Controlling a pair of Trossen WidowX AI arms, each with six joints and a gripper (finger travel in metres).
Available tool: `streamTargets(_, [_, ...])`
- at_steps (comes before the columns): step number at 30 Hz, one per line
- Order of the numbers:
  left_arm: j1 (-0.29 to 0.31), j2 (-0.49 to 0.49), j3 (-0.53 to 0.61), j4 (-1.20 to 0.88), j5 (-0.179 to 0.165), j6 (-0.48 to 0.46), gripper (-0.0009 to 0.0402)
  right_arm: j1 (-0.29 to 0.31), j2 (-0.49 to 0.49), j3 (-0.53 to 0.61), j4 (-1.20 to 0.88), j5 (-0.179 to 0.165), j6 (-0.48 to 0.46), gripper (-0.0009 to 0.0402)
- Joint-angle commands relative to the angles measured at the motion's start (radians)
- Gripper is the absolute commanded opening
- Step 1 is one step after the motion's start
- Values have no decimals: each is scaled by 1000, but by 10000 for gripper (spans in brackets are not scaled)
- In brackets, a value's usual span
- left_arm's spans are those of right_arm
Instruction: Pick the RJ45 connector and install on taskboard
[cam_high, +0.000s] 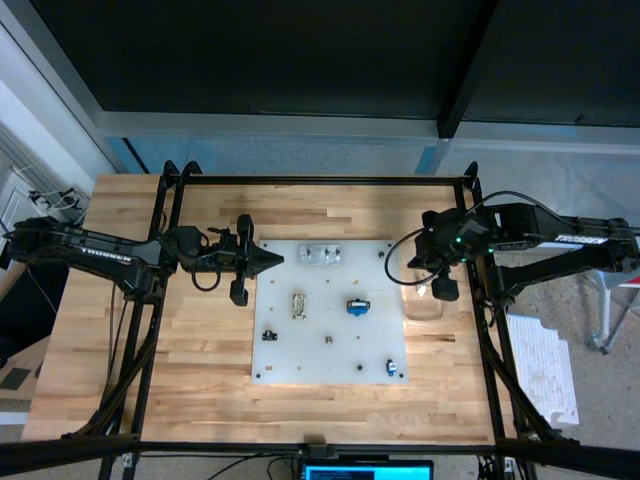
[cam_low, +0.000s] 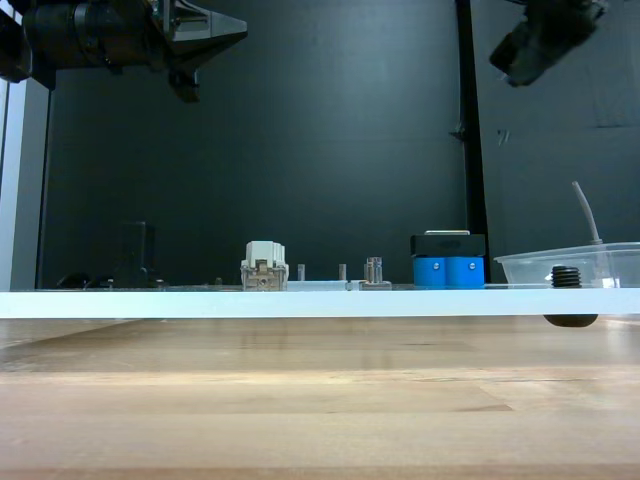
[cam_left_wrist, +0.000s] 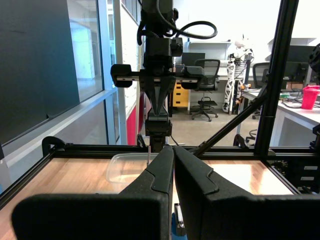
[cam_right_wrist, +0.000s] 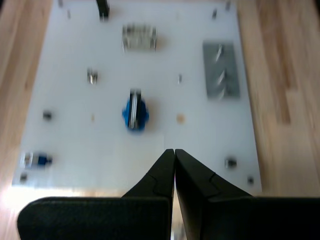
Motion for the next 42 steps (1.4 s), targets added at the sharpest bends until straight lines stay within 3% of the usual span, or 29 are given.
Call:
streamTargets(1, [0,0,0,0,0,0,0,0,-2,7,-95,29,1,0])
streamTargets(4, [0,0,0,0,0,0,0,0,-2,7,-176,52,1,0])
streamTargets(12, [0,0,0,0,0,0,0,0,-3,4,-328,53,8,0])
streamTargets(19, [0,0,0,0,0,0,0,0,23,-84,-330,102,-17,7])
streamTargets(35, [0,0,0,0,0,0,0,-22,76,-301,-98,104,-13,146])
streamTargets(42, [0,0,0,0,0,0,0,-22,108,-342,-37,103,-4,182])
